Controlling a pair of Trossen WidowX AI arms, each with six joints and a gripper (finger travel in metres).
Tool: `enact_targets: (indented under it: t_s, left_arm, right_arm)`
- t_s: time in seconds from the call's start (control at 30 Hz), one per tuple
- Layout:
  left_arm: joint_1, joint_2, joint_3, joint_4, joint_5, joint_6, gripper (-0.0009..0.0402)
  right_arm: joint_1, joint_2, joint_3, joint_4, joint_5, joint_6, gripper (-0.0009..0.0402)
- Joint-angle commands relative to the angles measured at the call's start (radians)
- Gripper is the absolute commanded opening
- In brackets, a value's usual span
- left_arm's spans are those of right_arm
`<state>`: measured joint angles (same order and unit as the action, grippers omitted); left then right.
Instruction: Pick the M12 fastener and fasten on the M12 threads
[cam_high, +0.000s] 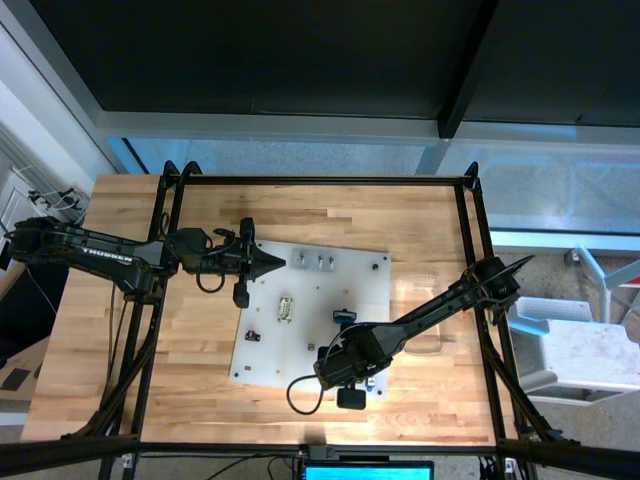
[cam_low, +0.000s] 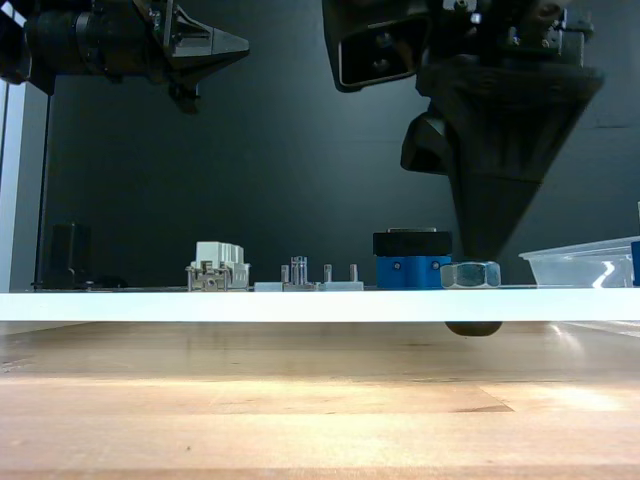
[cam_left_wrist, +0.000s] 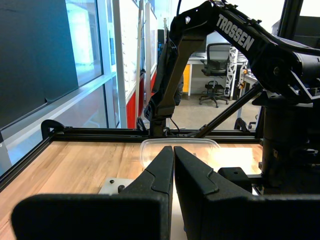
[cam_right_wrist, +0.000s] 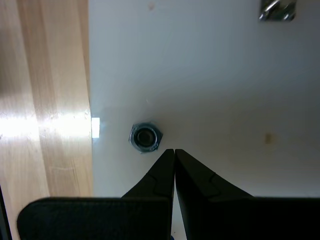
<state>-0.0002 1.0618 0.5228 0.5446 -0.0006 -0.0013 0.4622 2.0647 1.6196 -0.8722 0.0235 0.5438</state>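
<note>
Right hand (cam_right_wrist: 174, 151) closed beside silver hex nut (cam_right_wrist: 145, 137); left hand (cam_left_wrist: 173, 149) closed, raised.

Right gripper (cam_right_wrist: 174, 151), jaws pressed together, tips just beside silver nut (cam_right_wrist: 145, 137) on white board (cam_right_wrist: 225, 75)

- Robotics lab / test cell in an office-type bldg, not a home.
- Wooden table (cam_high: 120, 330) boxed in by a black extrusion frame (cam_high: 320, 180); two black arms, one marked "TROSSEN" (cam_left_wrist: 235, 35).
- White task board (cam_high: 265, 365) w/ small fixtures bolted on = bench test rig.
- Left gripper (cam_high: 283, 262) hangs over the board's far left corner, fingers together. Right gripper (cam_right_wrist: 174, 151) points down at the board's near right edge, fingers together.
- Screen (cam_high: 365, 468) at the table's near edge.
- Bkgd in left wrist view: glass partitions (cam_left_wrist: 85, 45), bare floor (cam_left_wrist: 195, 112), office chair (cam_left_wrist: 217, 55).
</note>
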Motion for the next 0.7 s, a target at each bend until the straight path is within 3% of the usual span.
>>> enact_targets:
  t_s: [0.03,0.7]
  left_arm:
    - [0.000,0.000,0.000,0.000,0.000,0.000,0.0000]
    - [0.000,0.000,0.000,0.000,0.000,0.000,0.0000]
  right_arm:
    - [0.002,0.004,0.000,0.003,0.004,0.000,0.0000]
    - [0.010,0.008,-0.013,0.032,0.021,0.000,0.0000]
